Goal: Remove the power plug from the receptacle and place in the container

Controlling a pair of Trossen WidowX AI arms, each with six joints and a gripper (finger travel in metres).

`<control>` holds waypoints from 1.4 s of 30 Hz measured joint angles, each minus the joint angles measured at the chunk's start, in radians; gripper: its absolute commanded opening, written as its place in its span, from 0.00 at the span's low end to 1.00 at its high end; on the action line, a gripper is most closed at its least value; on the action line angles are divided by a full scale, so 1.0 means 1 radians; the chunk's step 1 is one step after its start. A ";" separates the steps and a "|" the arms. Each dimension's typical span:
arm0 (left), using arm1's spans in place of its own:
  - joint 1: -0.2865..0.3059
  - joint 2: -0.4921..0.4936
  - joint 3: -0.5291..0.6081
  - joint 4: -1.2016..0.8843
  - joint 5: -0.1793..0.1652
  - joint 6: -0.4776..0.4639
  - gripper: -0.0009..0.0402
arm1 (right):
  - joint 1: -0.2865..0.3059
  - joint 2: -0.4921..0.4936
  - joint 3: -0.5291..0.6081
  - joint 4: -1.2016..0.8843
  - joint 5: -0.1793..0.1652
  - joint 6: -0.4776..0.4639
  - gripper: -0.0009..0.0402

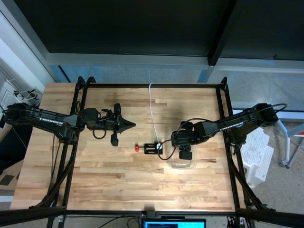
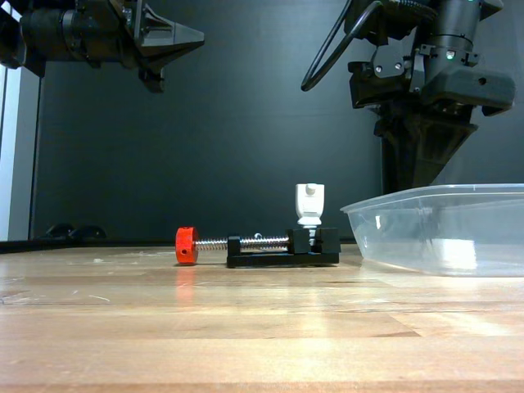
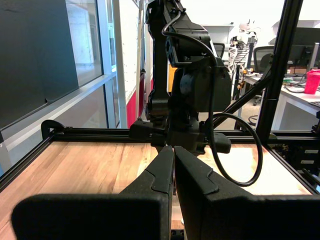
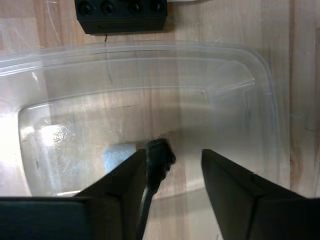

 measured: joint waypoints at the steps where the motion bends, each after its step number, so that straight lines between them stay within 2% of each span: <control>1: 0.000 0.000 0.000 0.000 0.000 0.000 0.02 | 0.000 0.000 0.000 0.000 0.000 0.000 0.50; 8: 0.000 0.000 0.000 0.000 0.000 0.000 0.02 | 0.004 0.000 0.024 -0.019 0.000 0.026 0.60; 14: 0.000 0.000 0.000 0.000 0.000 0.000 0.02 | 0.005 0.000 0.049 -0.035 0.000 0.025 0.60; 19: 0.000 0.000 0.000 0.000 0.000 0.000 0.02 | 0.007 -0.039 0.045 -0.021 -0.010 0.000 0.48; 26: 0.000 0.000 0.000 0.000 0.000 0.000 0.02 | -0.005 -0.172 0.036 0.072 -0.013 -0.082 0.17; 29: 0.000 0.000 0.000 0.000 0.000 0.000 0.02 | -0.037 -0.223 0.027 0.125 -0.052 -0.108 0.00; 32: 0.000 0.000 0.000 0.000 0.000 0.000 0.02 | -0.060 -0.265 0.013 0.194 -0.080 -0.151 0.05; 35: 0.000 0.000 0.000 0.000 0.000 0.000 0.02 | -0.074 -0.296 0.009 0.254 -0.082 -0.171 0.02; 42: 0.000 0.000 0.000 0.000 0.000 0.000 0.02 | -0.121 -0.354 -0.006 0.406 -0.088 -0.235 0.02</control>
